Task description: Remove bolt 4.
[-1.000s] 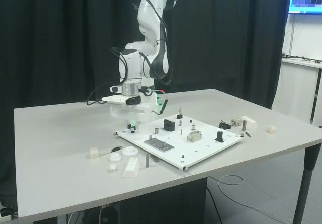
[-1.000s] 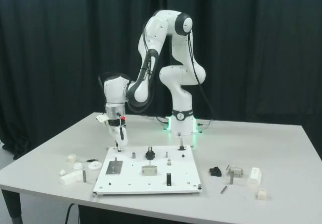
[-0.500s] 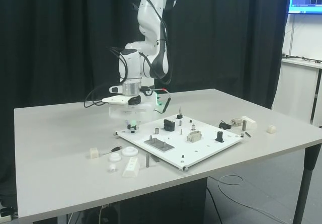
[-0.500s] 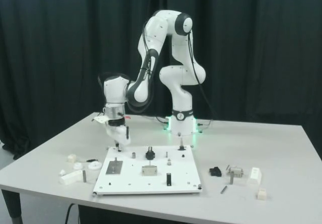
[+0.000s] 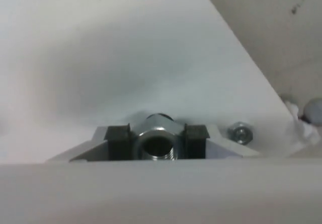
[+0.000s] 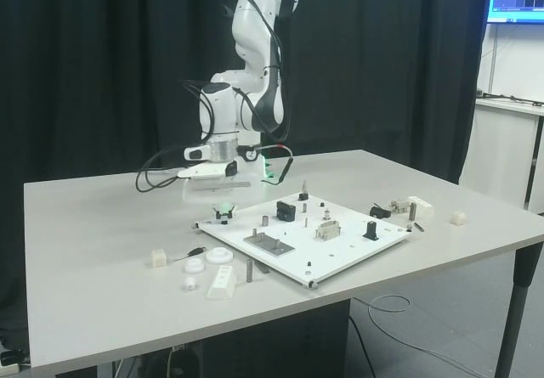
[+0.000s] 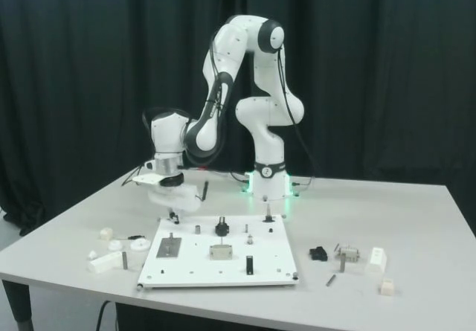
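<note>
Bolt: a short metal bolt [image 5: 159,142] with a shiny hexagonal head and a dark round hollow in its end, seen end-on from the wrist; in the first room view it [image 6: 223,214] stands at the board's far left corner, nearest the arm.
Claw: the gripper [image 5: 157,143] has its two black, square-edged fingers [image 5: 119,142] pressed against either side of the bolt head, clamped onto it; from the second room view it [image 7: 173,213] hangs low over that same corner.
Bolt against claw: directly between the fingertips, touching both.
Board: a flat, smooth white plate [image 6: 340,246] lying on the grey table [image 6: 102,225], studded with small upright pins, black blocks and a grey metal plate [image 6: 270,242].
Small nut: a little bright hex fastener [image 5: 240,133] sits just beside the clamped bolt on the white surface.
Loose parts: white round and blocky pieces [image 6: 208,267] lie on the table off the board's left edge.
Arm: glossy white rounded shells [image 7: 245,56] with black joints.
Change: the wrist section has turned since a second ago, its flat white camera bracket [image 6: 208,169] now swung round and sitting higher, while the fingers stay at the same corner.
</note>
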Motion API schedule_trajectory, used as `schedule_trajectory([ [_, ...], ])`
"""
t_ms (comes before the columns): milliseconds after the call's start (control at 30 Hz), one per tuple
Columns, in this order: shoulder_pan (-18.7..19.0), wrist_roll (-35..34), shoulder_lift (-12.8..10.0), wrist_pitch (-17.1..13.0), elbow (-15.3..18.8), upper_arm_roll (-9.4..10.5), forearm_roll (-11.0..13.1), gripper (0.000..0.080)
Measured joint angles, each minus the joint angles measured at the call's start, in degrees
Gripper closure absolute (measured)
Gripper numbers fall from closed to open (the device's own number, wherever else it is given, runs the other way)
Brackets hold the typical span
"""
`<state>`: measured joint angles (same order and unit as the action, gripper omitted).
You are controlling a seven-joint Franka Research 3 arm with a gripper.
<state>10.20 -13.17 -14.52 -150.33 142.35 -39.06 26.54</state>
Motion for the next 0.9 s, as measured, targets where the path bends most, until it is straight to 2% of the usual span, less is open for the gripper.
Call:
schedule_trajectory([
  [900, 0.0, 40.47, -0.53, 2.36, -1.07, -0.42, -0.2, 0.0577],
])
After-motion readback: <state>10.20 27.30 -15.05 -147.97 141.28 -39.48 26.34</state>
